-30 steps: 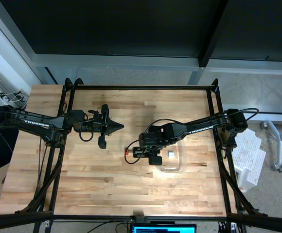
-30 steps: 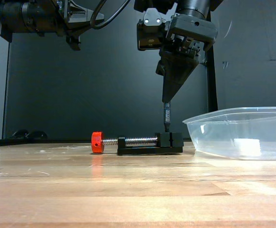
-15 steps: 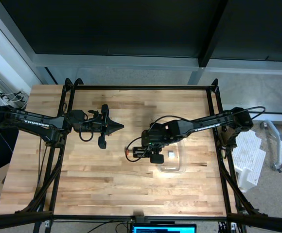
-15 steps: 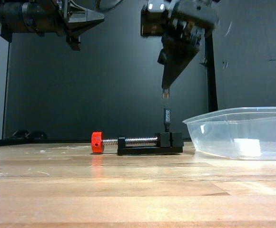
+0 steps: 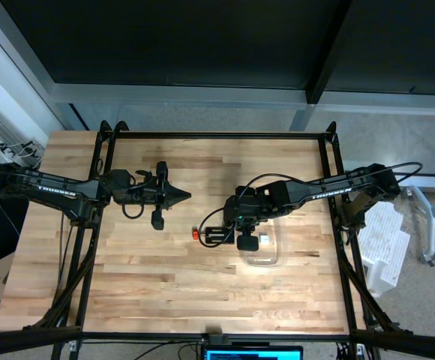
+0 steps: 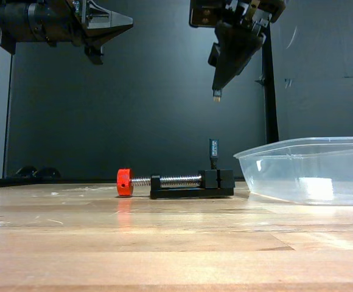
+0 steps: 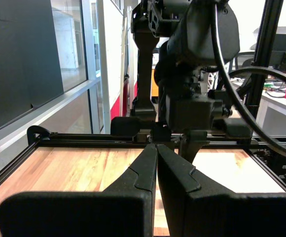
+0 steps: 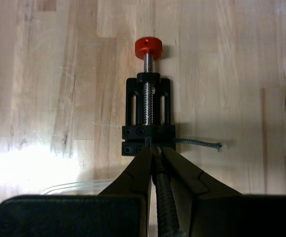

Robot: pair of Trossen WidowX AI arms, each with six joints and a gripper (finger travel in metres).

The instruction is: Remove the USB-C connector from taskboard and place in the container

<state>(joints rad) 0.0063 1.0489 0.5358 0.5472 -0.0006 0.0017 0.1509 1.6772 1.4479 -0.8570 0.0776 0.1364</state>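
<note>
The taskboard, a black fixture with a red knob, lies on the wooden table; it also shows from above and under the right wrist. A short dark post stands upright on it. My right gripper hangs well above that post, shut on the USB-C connector, whose pale tip sticks out below the fingertips. In the right wrist view the gripper pinches a slim grey piece. The clear container stands just right of the taskboard. My left gripper is parked high on the left, shut.
A small white square bit lies inside the container. A frayed grey cord lies on the wood beside the taskboard. The black frame rails border the table.
My right gripper has risen straight up from the taskboard's post, lifting the connector clear, and has drifted slightly right toward the container. The left arm has not moved.
</note>
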